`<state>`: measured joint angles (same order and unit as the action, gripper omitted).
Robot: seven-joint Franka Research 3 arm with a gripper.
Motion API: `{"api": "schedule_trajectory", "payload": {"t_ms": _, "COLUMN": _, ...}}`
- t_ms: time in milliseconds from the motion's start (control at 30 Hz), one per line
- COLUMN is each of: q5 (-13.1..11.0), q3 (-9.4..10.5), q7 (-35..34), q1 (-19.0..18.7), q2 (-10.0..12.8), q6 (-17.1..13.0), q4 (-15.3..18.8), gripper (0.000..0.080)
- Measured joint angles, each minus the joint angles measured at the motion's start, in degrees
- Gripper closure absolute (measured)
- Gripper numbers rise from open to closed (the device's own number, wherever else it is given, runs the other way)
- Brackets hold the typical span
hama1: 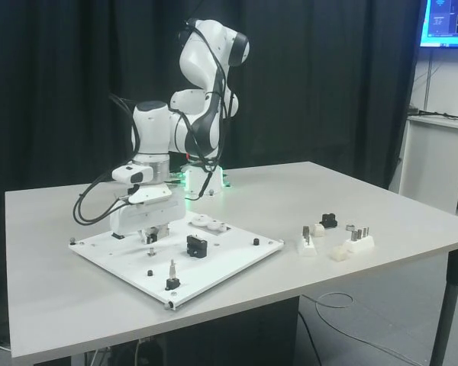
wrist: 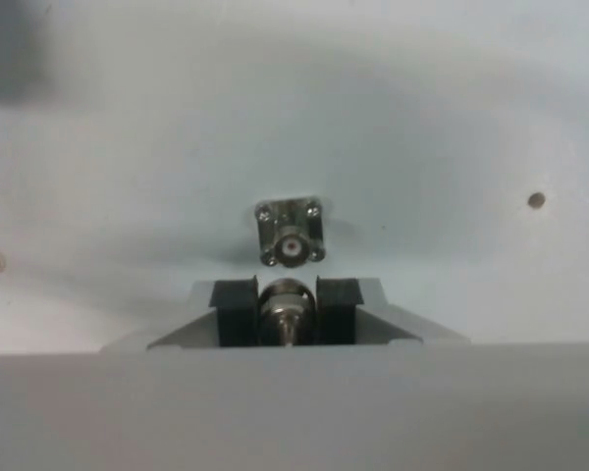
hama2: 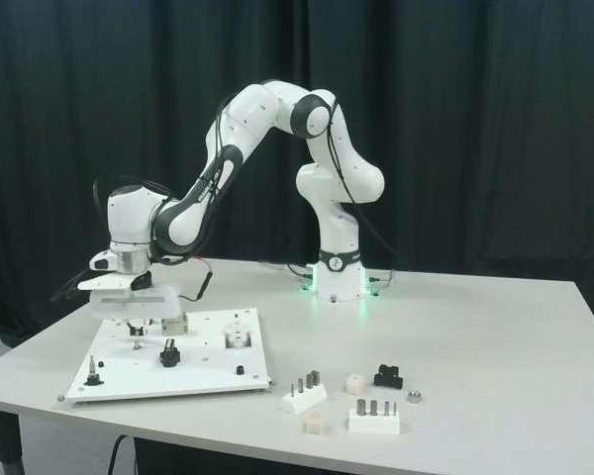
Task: Insert BNC.
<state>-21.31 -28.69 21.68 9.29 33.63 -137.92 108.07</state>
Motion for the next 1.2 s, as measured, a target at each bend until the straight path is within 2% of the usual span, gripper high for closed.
{"api": "schedule_trajectory", "payload": {"t_ms": 400, "q5": -0.04, "q3": 0.00, "q7": 0.00, "q1": 0.00, "q2": 0.00, "q6": 0.64, "q4": 0.01, "gripper": 0.0682}}
{"api": "schedule_trajectory", "payload": {"t_ms": 800, "q5": -1.52, "q3": 0.00, "q7": -0.64, "q1": -0.04, "q2": 0.00, "q6": 0.63, "q4": -0.17, "gripper": 0.0682}}
{"api": "schedule_trajectory", "payload": {"t_ms": 1200, "q5": -1.60, "q3": 0.00, "q7": -2.36, "q1": -0.04, "q2": 0.06, "q6": 0.40, "q4": -0.35, "gripper": 0.0682}}
